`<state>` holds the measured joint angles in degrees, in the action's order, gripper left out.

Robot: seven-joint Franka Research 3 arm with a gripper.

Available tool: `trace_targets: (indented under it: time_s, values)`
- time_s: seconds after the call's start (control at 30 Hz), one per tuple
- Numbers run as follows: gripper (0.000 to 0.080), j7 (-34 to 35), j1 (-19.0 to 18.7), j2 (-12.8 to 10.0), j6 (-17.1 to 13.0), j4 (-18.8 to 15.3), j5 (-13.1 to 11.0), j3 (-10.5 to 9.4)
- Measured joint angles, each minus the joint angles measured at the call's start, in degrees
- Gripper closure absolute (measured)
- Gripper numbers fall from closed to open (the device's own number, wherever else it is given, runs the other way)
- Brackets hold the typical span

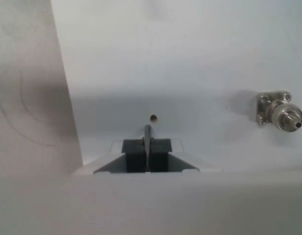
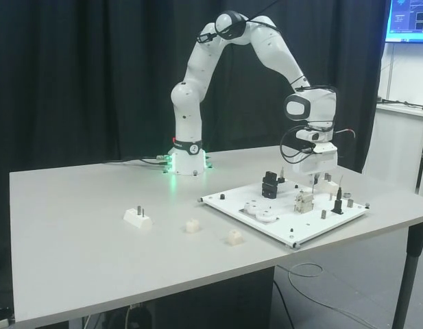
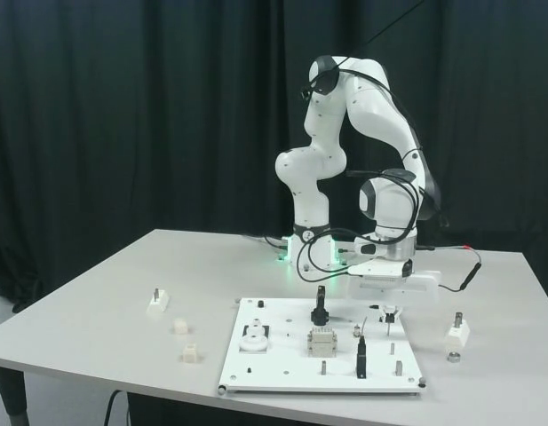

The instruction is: Insert round peg 1.

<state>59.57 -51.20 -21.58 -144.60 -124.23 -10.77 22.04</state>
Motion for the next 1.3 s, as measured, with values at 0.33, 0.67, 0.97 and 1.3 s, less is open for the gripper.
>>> trace_targets:
  time_s: [0.33,0.67,0.97,1.3]
  values:
    - [0.0787,0.0,0.06,-0.15,-0.16,0.14,-0.01,0.0]
    - [0.0787,0.0,0.26,-0.35,-0.17,0.4,-0.01,0.0]
    - [0.0787,0.0,0.58,-0.52,-0.13,0.39,-0.02,-0.01]
    - [0.0787,0.06,0.58,-1.29,-0.61,0.47,-0.24,-0.16]
